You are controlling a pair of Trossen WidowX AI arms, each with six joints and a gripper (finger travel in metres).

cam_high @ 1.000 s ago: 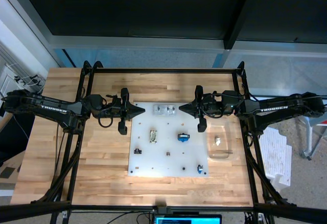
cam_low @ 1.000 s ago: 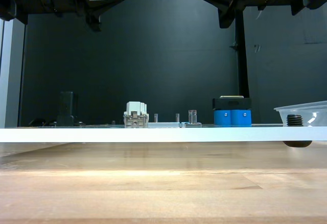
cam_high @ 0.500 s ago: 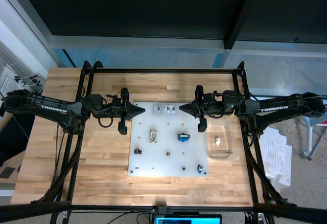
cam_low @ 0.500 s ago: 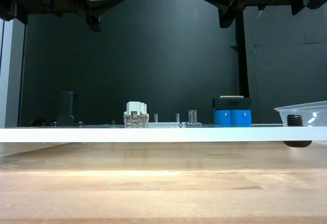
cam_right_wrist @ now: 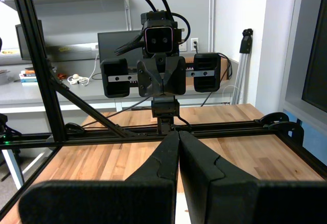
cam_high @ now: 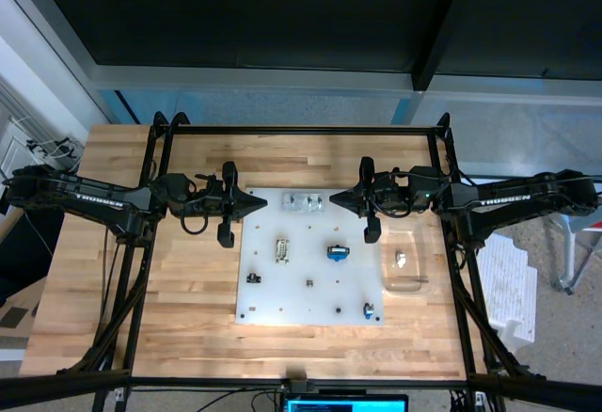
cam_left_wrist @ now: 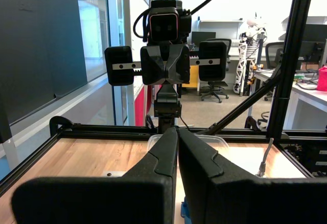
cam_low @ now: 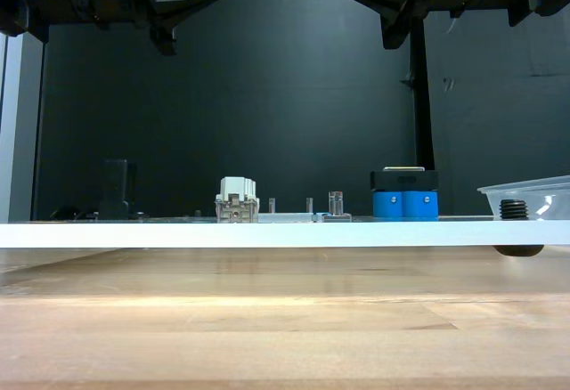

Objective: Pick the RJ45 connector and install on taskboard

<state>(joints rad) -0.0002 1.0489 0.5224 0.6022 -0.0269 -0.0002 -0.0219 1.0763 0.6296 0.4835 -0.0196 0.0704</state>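
— Since both arms look parked, where is the RJ45 connector?

— I cannot tell. The blue jack (cam_high: 369, 312) at the near right corner of the white board (cam_high: 282, 292) shows a pale top with a touch of grey, too small to settle it. The clear tray (cam_high: 419, 286) lies just beside the board's right edge, toward the right edge of the worktop (cam_high: 188, 327). A pale shape (cam_high: 402, 261) sits in it, and I cannot tell whether the plug is on that either.

— And the pincers?

— The right pincer (cam_high: 333, 198) hangs high over the board's far right corner, fingers pressed together with nothing between them. The left pincer (cam_high: 264, 203) hangs over the far left corner, likewise closed and bare. They face each other along the board's far edge, well apart.

— Has anything changed from a second ago?

— No. Arms, tray and board parts sit just as they did in the earlier pictures.

— What else is around?

— On the board, a grey-white housing (cam_high: 281, 249) stands toward the left edge and a blue block (cam_high: 337, 252) with a black top toward the right. A clear part (cam_high: 306, 203) sits at the far edge between the two pincers, and a small black piece (cam_high: 254, 278) by the left edge. Seen from worktop height these all stand low, with both pincers well above them. A black frame (cam_high: 301, 131) runs along the worktop's edges.
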